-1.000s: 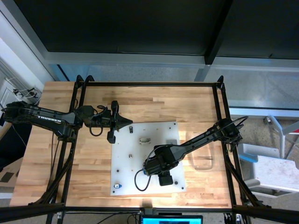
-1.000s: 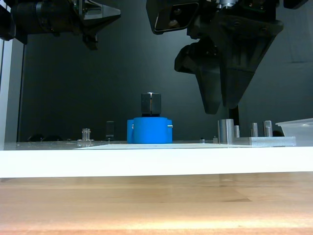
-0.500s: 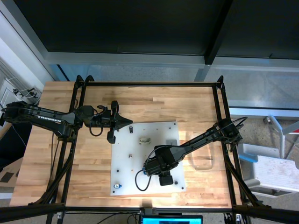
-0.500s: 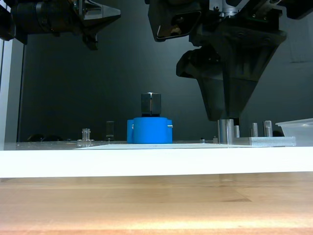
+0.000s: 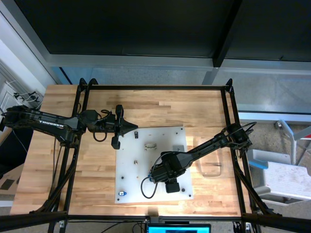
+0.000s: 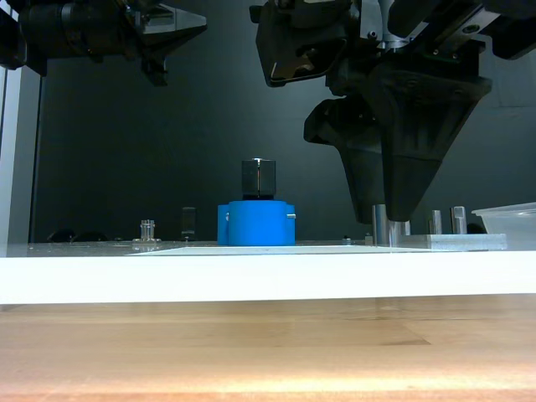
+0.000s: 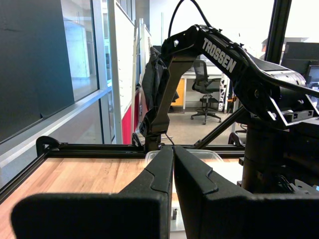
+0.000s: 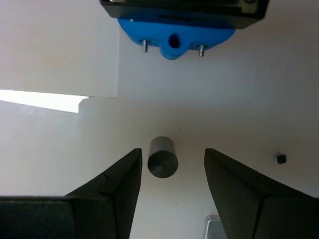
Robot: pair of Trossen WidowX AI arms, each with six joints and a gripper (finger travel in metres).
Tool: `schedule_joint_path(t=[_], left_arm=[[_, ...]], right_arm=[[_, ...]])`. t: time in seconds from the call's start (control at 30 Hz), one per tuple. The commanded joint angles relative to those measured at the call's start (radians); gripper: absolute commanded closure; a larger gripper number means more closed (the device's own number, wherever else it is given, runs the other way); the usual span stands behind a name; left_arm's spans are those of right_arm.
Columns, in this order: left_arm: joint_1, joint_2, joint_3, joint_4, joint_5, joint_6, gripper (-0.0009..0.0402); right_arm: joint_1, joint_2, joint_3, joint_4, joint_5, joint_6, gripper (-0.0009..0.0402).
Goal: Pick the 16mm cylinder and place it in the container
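Both pincers, left (image 7: 173, 149), right (image 6: 389, 219), above board (image 5: 130, 187).

Gaps flank 16mm cylinder (image 8: 162, 158) inside right gripper (image 8: 172, 153); blue-and-black part (image 8: 175, 31) beyond

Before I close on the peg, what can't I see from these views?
- 16mm cylinder: high view, hidden under the right pincer, open astride it; low view, partly behind that pincer.
- Container: low view, cut by the frame edge.
- Left pincer, shut, parked above the board's far-left corner: blocks most of the board in its wrist view.
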Motion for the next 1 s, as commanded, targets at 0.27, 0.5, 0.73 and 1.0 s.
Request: schedule_joint_path(t=[0.27, 0.5, 0.73, 1.0], left_arm=[[0.0, 0.0, 0.0, 0.0, 0.0, 0.0, 0.0393], [0.0, 0.0, 0.0, 0.0, 0.0, 0.0, 0.0393], [0.0, 0.0, 0.0, 0.0, 0.0, 0.0, 0.0393], [0.0, 0.0, 0.0, 0.0, 0.0, 0.0, 0.0393]], right_arm=[[0.0, 0.0, -0.007, 0.011, -0.001, 0.002, 0.022], [0.0, 0.0, -0.014, 0.02, -0.002, 0.005, 0.022], [0.0, 0.0, -0.022, 0.034, -0.005, 0.006, 0.0242], [0.0, 0.0, -0.022, 0.034, -0.005, 0.005, 0.0303]])
